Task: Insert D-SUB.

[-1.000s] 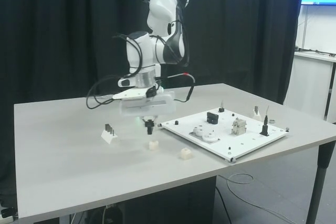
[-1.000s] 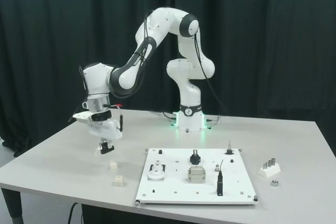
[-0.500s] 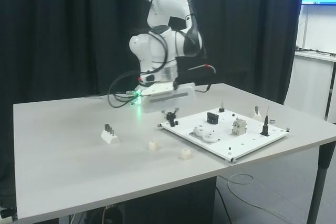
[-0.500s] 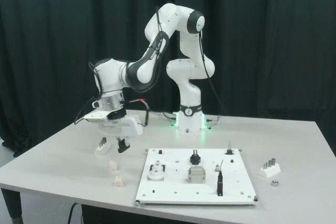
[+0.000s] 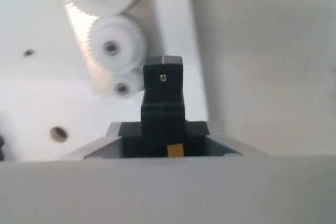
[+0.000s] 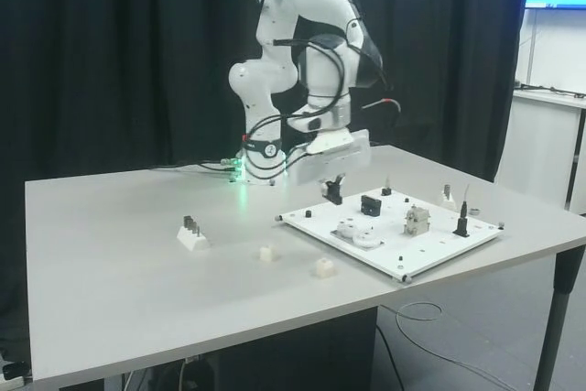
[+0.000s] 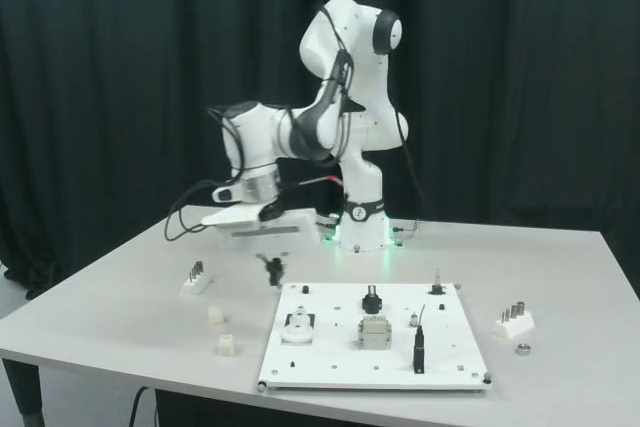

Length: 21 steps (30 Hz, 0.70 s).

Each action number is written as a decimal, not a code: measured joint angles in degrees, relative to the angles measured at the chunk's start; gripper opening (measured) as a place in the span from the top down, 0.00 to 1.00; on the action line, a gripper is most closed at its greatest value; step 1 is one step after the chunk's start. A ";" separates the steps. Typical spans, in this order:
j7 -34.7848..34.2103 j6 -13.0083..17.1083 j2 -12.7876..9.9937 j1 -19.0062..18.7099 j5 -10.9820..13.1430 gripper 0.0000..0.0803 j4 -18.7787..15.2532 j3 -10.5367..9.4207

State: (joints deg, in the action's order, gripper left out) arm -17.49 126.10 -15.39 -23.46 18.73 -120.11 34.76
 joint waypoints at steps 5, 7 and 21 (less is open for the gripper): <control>2.48 0.88 2.29 -3.45 -1.93 0.81 -2.27 -0.13; 3.46 1.48 3.19 -4.80 -2.59 0.81 -3.26 -0.26; 3.48 7.39 9.16 -13.33 -6.95 0.81 -10.74 -0.67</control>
State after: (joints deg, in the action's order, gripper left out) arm -14.01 133.49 -6.23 -36.79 11.78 -130.85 34.08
